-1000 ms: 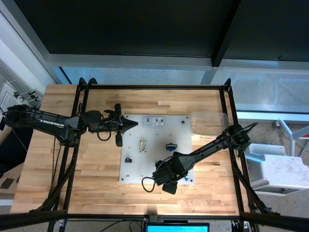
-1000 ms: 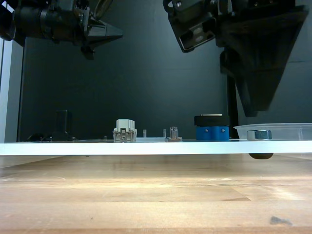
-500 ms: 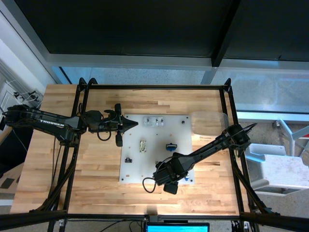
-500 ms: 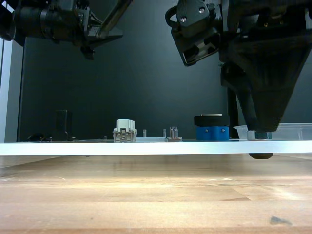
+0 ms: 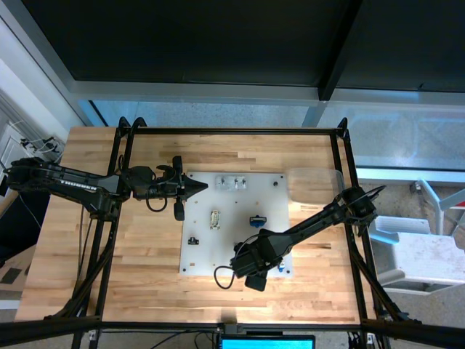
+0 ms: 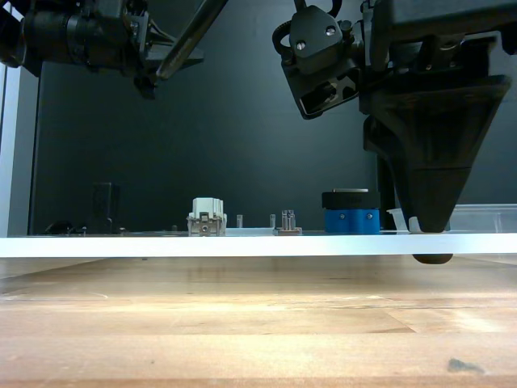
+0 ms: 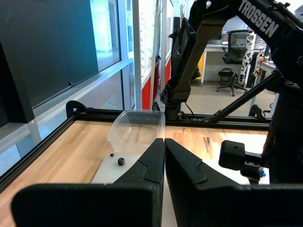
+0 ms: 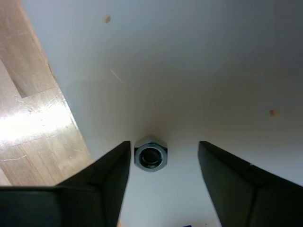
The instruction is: Unfasten the M12 fastener and place in the container
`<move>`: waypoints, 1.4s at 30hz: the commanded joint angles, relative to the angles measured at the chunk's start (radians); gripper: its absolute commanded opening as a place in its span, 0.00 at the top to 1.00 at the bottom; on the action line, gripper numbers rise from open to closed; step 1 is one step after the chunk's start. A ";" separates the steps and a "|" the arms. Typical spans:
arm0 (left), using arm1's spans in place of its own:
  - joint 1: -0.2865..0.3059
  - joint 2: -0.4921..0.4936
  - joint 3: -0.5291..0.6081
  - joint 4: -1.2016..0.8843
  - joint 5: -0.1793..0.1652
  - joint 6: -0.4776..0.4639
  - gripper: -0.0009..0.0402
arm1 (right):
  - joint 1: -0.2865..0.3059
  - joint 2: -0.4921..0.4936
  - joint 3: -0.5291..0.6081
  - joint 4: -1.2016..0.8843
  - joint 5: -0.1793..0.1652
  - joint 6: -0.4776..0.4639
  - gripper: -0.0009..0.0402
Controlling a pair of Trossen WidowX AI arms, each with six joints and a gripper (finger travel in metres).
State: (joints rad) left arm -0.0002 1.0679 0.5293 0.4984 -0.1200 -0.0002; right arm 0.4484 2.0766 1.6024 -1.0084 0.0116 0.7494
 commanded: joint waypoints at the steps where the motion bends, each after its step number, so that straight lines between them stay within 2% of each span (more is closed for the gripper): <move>1: 0.000 0.000 0.000 0.000 0.000 0.000 0.98 | 0.000 -0.004 0.000 0.002 -0.004 -0.001 0.64; 11: 0.000 0.000 0.000 0.000 0.000 0.000 0.98 | -0.001 -0.006 0.001 0.009 -0.004 -0.039 0.90; 16: 0.000 0.000 0.000 0.000 0.000 0.000 0.98 | -0.001 -0.009 0.001 0.009 -0.005 -0.184 0.98; 24: 0.000 0.000 0.000 0.000 0.000 0.000 0.98 | -0.001 -0.010 0.001 0.031 -0.004 -0.580 0.95; 31: 0.000 0.000 0.000 0.000 0.000 0.000 0.98 | -0.001 -0.011 0.001 0.034 -0.003 -1.013 0.91; 42: 0.000 0.000 0.000 0.000 0.000 0.000 0.98 | -0.001 -0.012 0.001 0.030 -0.004 -1.512 0.88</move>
